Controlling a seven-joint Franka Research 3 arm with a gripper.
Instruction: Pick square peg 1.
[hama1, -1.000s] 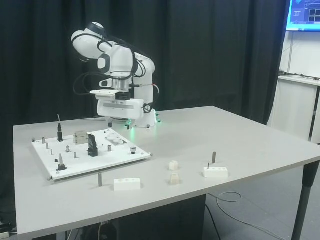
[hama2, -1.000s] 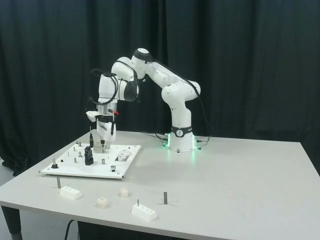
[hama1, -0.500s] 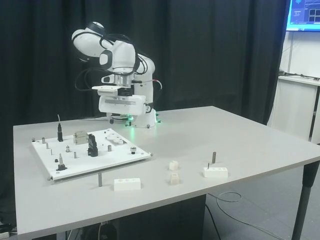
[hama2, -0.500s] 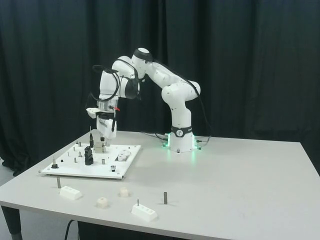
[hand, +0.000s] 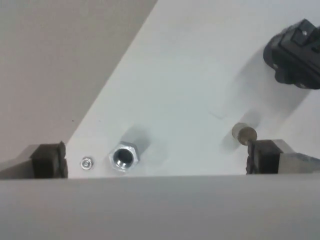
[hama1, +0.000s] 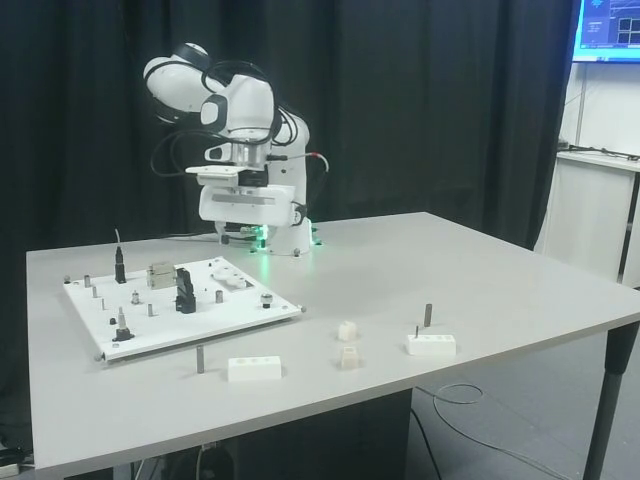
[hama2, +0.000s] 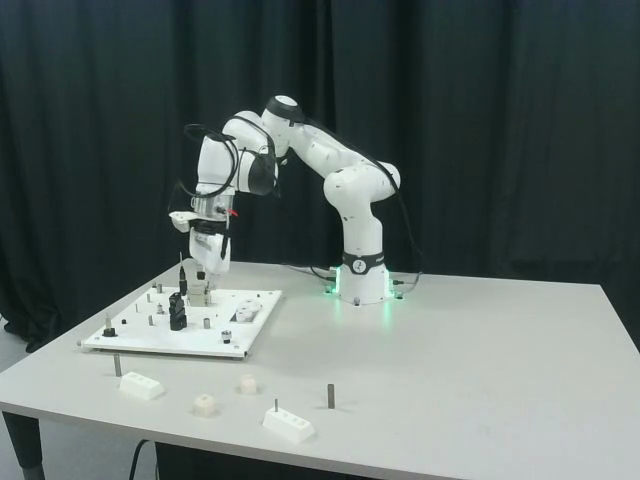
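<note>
My gripper (hand: 156, 159) is open and holds nothing; its black fingertips (hand: 47, 160) stand far apart over the white board (hand: 190, 75). Under it I see a short grey peg (hand: 244, 132) close to one fingertip, a metal hex nut (hand: 123, 156) and a tiny screw (hand: 86, 162). From the room, the gripper (hama2: 208, 272) hangs above the board's (hama2: 150, 335) far part, clear of the parts on it. Several small pegs stand on the board (hama1: 200, 312); I cannot tell which is square peg 1.
A black part (hand: 295, 52) stands on the board near the gripper. On the grey table in front lie two white blocks (hama1: 254, 368) (hama1: 431, 345), two small white pieces (hama1: 347, 330) and two upright grey pegs (hama1: 200, 358) (hama1: 428, 315). The arm's base (hama2: 364, 280) is behind.
The wrist has risen a little above the board and turned slightly. Nothing on the board or table has moved.
</note>
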